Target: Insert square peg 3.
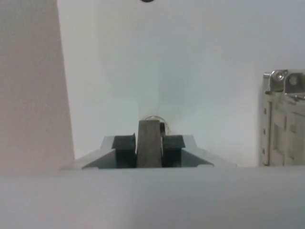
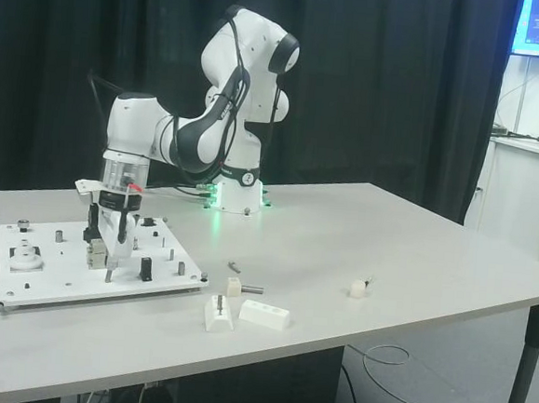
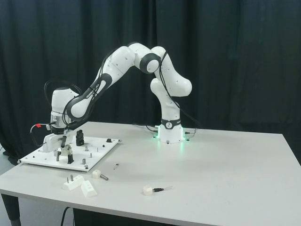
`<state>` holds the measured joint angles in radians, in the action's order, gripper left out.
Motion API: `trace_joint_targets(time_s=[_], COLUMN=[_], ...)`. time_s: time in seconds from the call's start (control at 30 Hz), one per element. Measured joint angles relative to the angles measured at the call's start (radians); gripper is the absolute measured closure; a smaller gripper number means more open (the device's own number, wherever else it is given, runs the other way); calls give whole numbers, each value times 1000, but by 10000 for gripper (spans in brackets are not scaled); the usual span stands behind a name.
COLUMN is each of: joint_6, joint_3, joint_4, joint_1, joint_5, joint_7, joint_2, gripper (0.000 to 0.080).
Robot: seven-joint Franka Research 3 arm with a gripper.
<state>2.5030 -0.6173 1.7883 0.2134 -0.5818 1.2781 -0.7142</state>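
grey square peg point(image 1: 149, 143) upright between the tool point(image 1: 148, 149) fingers, clamped

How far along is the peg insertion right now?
Pickup looks done: the gripper holds the peg upright between its jaws. In hand: the arm hangs low over the white board, peg tip near its surface. Left: seating the peg; the views do not show whether it has entered a hole.
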Motion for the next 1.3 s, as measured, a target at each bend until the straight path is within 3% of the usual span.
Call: trace_joint_targets(time_s=[1.3], joint_6=[-26], joint_3=[-3], joint_4=[-1], joint_1=[-2], joint_5=[1], joint_7=[-5], joint_2=[1], gripper=[688])
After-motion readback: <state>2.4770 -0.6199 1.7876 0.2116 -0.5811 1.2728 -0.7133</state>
